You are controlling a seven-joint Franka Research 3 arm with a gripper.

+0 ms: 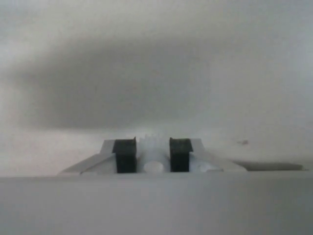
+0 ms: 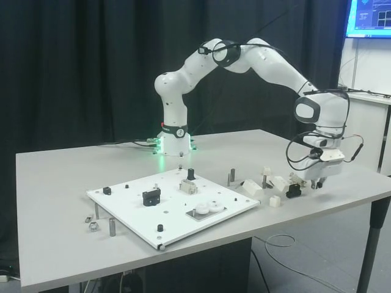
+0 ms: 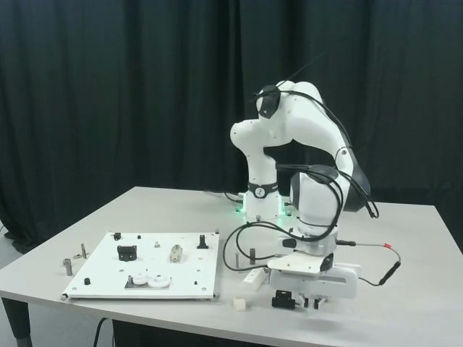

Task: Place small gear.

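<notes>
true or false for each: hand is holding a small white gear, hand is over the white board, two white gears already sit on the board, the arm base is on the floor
1. The hand grips a small white gear between its black fingers. True.
2. The hand hovers above the white board. False: it is low over the bare grey table, away from the board, beside loose small parts.
3. Two white gears sit side by side on the board. True.
4. The arm's base stands on the floor. False: it is mounted on the table.

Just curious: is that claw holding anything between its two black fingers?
Yes, the wrist view shows a small white gear clamped between the gripper's black fingers.
</notes>
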